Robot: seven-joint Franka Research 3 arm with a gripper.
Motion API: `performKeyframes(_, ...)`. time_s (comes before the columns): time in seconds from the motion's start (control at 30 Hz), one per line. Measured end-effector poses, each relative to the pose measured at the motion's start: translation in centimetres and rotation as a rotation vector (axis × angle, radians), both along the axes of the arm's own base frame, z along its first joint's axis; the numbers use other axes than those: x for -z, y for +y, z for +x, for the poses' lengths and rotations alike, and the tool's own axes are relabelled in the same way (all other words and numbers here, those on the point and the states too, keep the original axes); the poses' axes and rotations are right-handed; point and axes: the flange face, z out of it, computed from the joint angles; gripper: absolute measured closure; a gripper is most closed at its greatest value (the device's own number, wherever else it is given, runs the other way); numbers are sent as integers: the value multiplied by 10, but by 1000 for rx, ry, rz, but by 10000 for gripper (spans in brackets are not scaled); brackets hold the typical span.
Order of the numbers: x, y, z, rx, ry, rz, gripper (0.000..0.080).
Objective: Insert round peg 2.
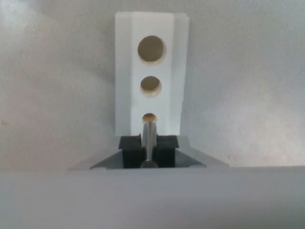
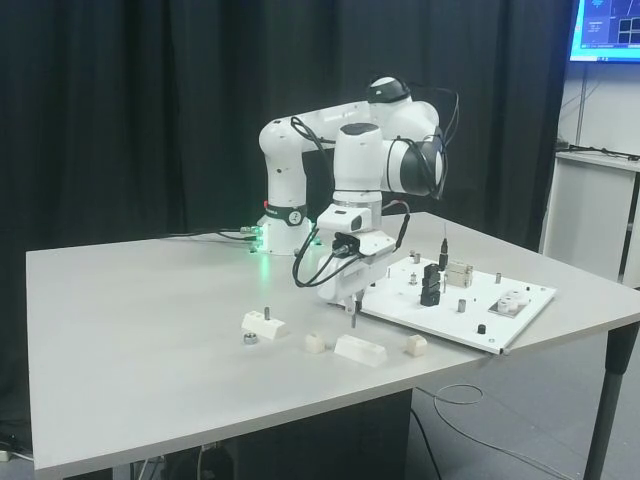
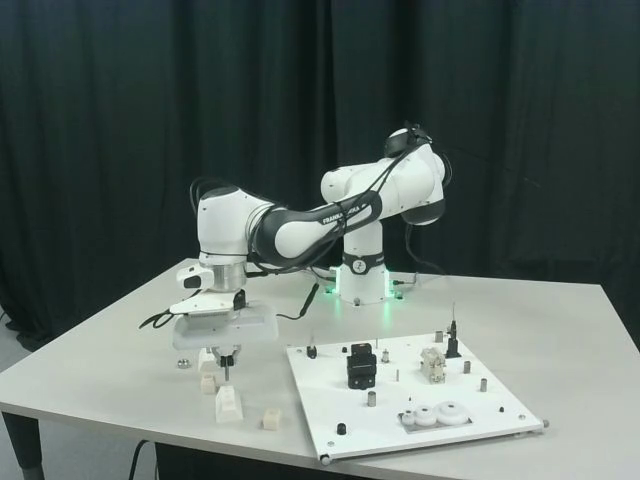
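My gripper [image 1: 148, 149] is shut on a thin grey round peg [image 1: 149, 138], held upright between the black fingers [image 1: 129, 149]. Right below lies a long white block [image 1: 151, 71] with three round holes in a row: a large one [image 1: 151, 48], a middle one [image 1: 150, 85] and a small one [image 1: 149, 117]. The peg's lower tip lines up with the small hole. In the first room view the gripper [image 2: 352, 300] hangs a little above the block [image 2: 360, 350], the peg [image 2: 352, 318] clear of it. The second room view shows the same block [image 3: 229, 403].
A white board [image 2: 455, 300] carrying several small parts lies beside the block, towards the table's edge. A white holder with a pin [image 2: 263, 321], a small ring [image 2: 249, 338] and two small cubes [image 2: 314, 343] [image 2: 414, 345] stand close around the block.
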Motion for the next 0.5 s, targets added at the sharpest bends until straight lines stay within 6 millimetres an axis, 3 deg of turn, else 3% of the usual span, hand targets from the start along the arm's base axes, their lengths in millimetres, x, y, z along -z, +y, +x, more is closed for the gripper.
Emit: performKeyframes(0.5,2,0,0,-1,-2,-5,741)
